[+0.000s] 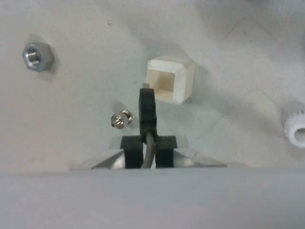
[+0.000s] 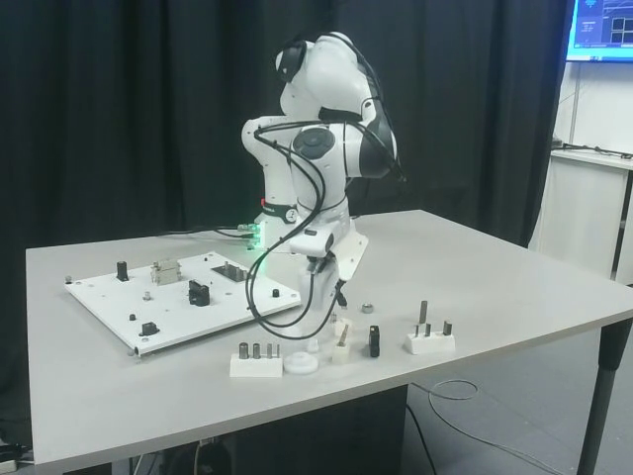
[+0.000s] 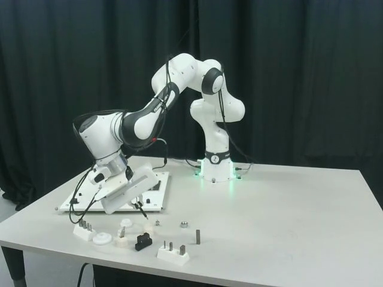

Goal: Insert USB.

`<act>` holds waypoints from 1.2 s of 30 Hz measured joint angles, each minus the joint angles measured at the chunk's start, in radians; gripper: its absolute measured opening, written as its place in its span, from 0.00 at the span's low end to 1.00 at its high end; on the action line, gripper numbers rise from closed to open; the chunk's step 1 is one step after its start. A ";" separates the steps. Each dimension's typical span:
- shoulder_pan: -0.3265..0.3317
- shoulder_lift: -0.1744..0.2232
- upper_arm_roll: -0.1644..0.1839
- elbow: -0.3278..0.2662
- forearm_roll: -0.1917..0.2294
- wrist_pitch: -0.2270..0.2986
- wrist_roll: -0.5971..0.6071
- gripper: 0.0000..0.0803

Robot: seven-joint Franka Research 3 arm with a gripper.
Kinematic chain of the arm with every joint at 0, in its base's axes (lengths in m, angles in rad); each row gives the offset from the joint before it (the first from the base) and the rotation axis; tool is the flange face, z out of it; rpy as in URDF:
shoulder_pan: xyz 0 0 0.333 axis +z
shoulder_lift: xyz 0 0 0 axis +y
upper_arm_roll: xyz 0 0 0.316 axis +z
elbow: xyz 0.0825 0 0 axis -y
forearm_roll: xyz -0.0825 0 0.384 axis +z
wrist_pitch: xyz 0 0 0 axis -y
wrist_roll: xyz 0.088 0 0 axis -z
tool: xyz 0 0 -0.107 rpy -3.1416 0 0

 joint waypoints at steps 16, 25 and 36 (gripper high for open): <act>0.000 0.000 -0.007 0.032 -0.004 -0.018 0.001 0.06; 0.000 0.000 -0.008 0.033 -0.005 -0.013 0.001 0.04; 0.001 0.001 -0.008 0.033 -0.009 0.011 0.001 0.04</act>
